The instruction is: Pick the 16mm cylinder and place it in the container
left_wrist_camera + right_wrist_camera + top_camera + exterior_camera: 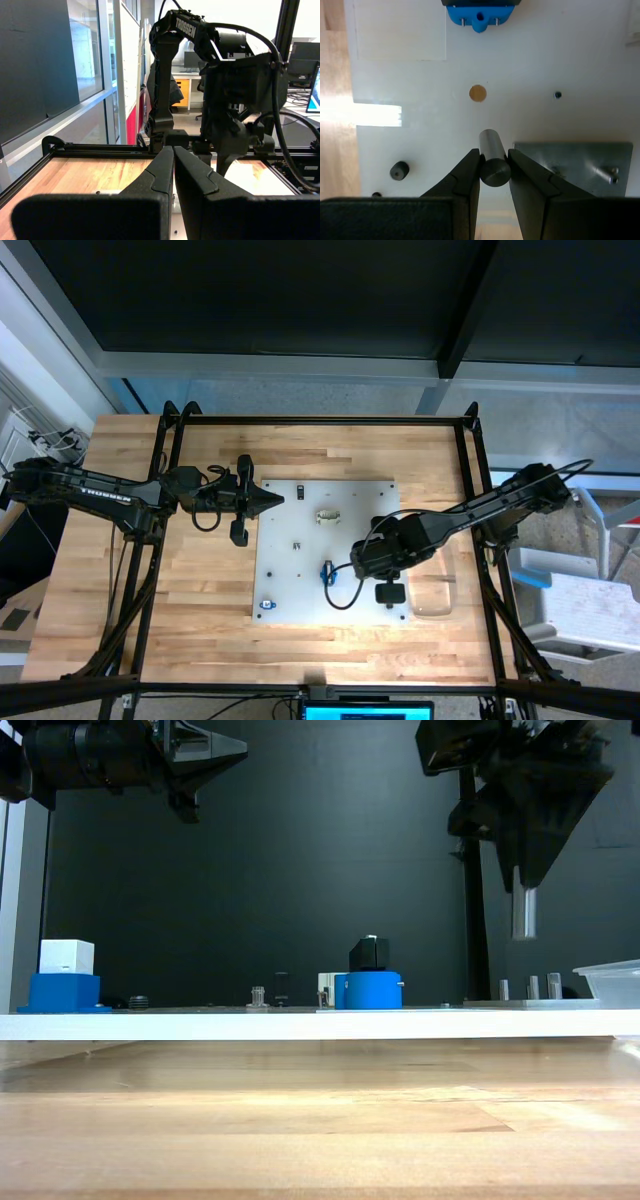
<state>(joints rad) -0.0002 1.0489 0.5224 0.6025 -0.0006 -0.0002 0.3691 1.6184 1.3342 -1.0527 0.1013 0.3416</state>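
1. Two grippers on two black arms. The right gripper pinches the 16mm cylinder between its fingers and holds it upright in the air over the white board. The left gripper has its fingers pressed together on nothing and hangs high over the board's left edge.
2. One room: a dark wall behind the table, with windows and desks in the left wrist view.
3. One wooden table of pale planks, boxed in by one black frame.
4. One white board, lying flat at the table's middle.
5. One container, clear, just beside the board's right edge and holding nothing that shows.
6. One grey plate on the board, next to the held cylinder.
7. Two blue parts in the low view: a base with a white cube and a round part with a black top.
8. Three small upright pegs between the round part and the container.
9. One cylinder, hanging clear above those pegs, apart from the container.
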